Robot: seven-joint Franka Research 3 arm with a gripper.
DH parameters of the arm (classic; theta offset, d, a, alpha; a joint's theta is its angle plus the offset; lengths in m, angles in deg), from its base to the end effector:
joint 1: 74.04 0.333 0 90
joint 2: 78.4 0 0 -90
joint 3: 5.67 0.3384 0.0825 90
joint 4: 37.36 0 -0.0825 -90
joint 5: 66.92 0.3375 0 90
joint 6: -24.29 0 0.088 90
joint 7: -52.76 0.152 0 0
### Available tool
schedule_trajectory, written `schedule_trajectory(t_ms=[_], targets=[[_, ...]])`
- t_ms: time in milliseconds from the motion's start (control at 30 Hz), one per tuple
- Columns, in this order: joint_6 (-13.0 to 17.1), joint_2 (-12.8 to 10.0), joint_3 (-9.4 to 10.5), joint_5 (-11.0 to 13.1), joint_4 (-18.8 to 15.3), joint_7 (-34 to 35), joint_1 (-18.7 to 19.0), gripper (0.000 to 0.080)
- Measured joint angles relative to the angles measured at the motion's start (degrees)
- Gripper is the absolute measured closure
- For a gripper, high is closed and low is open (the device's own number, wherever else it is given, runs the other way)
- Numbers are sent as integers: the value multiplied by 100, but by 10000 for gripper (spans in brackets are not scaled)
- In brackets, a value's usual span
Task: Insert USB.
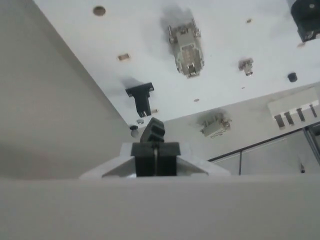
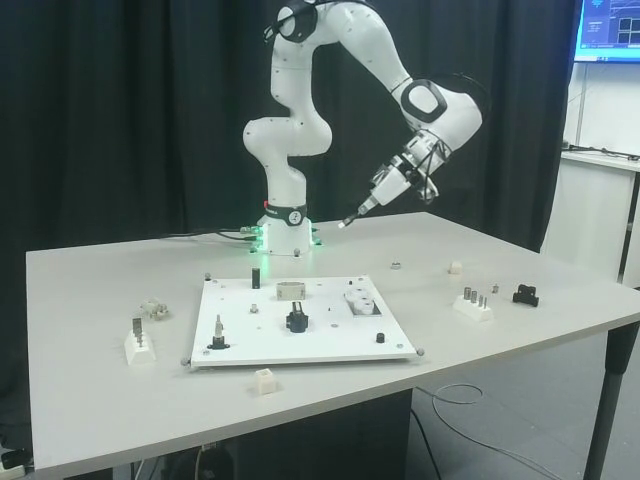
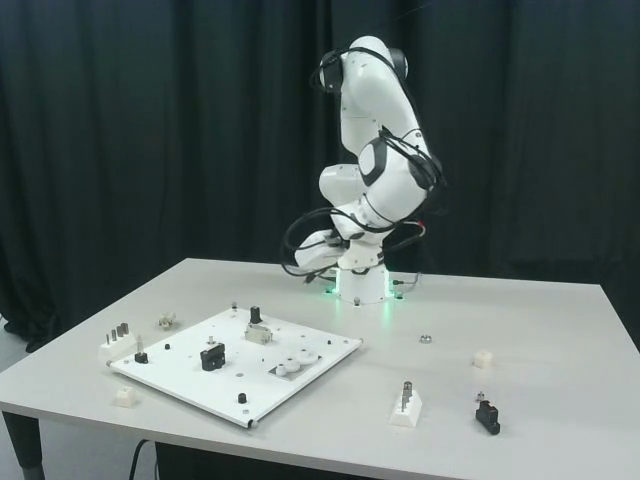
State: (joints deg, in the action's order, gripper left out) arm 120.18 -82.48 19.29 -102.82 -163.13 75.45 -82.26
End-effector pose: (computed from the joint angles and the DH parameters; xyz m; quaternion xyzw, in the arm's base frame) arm 0.4299 0.0410 0.3575 0.9201 0.0748 -0.1659 0.3468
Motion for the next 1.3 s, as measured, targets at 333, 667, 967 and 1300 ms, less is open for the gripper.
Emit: schedule_trajectory(t_ms=[333, 667, 967, 1300], targets=[[248, 398, -425, 0, -400, -495, 0, 794], [520, 908, -913, -10, -805, -1101, 0, 794], [772, 1354, -1383, -12, -1130, -1660, 0, 794], [1072, 1795, -1891, -12, -1490, -2211, 0, 794]])
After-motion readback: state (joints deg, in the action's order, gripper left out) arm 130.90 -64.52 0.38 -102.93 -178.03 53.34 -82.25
